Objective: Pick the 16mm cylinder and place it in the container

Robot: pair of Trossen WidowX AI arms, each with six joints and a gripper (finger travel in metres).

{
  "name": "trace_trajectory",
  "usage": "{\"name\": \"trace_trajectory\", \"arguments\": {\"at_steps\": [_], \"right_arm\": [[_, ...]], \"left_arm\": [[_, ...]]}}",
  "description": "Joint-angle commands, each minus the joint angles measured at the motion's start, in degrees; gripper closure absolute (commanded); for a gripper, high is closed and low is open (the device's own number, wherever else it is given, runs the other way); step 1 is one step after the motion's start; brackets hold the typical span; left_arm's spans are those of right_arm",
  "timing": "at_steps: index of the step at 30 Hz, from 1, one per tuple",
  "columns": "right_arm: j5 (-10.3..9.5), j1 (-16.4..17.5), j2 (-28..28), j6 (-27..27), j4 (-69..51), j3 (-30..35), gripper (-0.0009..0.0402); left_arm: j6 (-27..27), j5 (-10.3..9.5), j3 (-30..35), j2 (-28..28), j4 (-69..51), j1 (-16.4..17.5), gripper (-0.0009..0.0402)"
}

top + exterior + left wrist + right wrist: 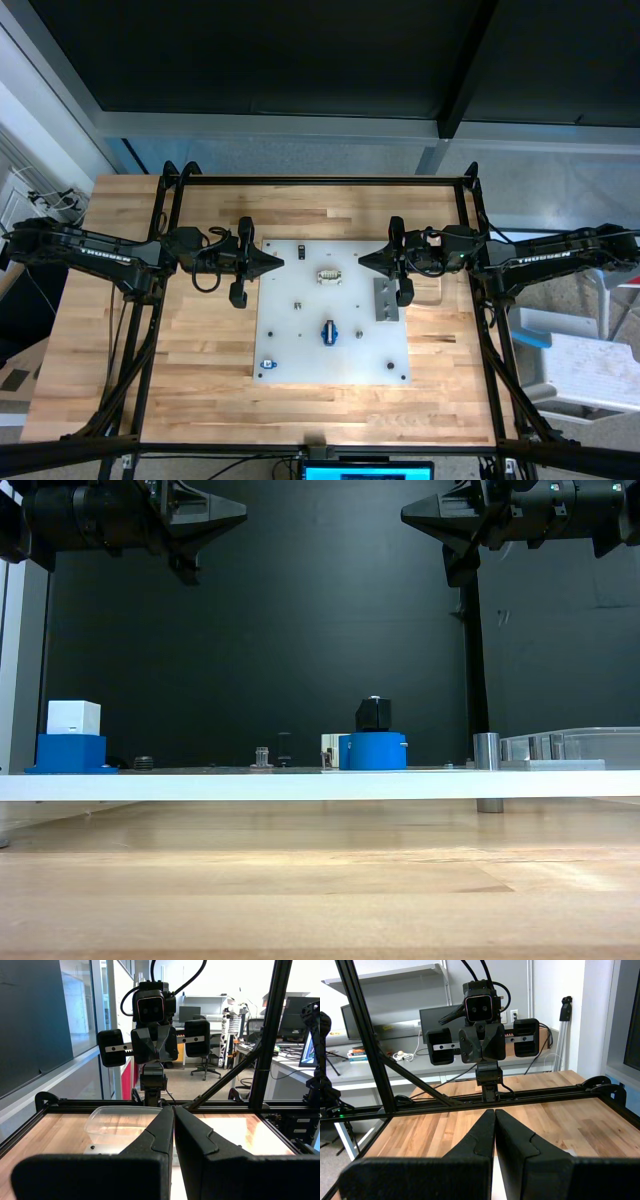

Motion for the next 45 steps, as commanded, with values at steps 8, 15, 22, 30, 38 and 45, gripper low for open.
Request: {"name": "trace_trajectory", "arguments": {"at_steps": [8,15,22,30,38,45], "right_arm": [[0.00,0.02,0.00,0.66,0.02,0.02,0.0393],[-0.02,0.02,0.00,2.78,-2.86,1.38,0.0393],[0.00,0.04,0.02,2.84,-21.18,9.16,0.0393],[-0.02,0.07,0.61,3.67,-45.20,19.63,0.0393],[-0.04,0.70,7.85,5.25,-69.40,32.98,0.0393],[-0.07,0.92,15.96,6.10,-81.79,41.90,0.0393]], "left_arm": [[0.00,0.02,0.02,0.00,0.02,0.00,0.0393],[0.00,0.02,0.02,0.00,0.02,0.00,0.0393],[0.00,0.02,0.02,-0.02,0.02,0.00,0.0393],[0.00,0.02,0.02,-0.02,0.02,0.00,0.0393],[0.00,0.02,0.02,-0.02,0.02,0.00,0.0393],[0.00,0.02,0.02,0.00,0.02,0.00,0.0393]]}}
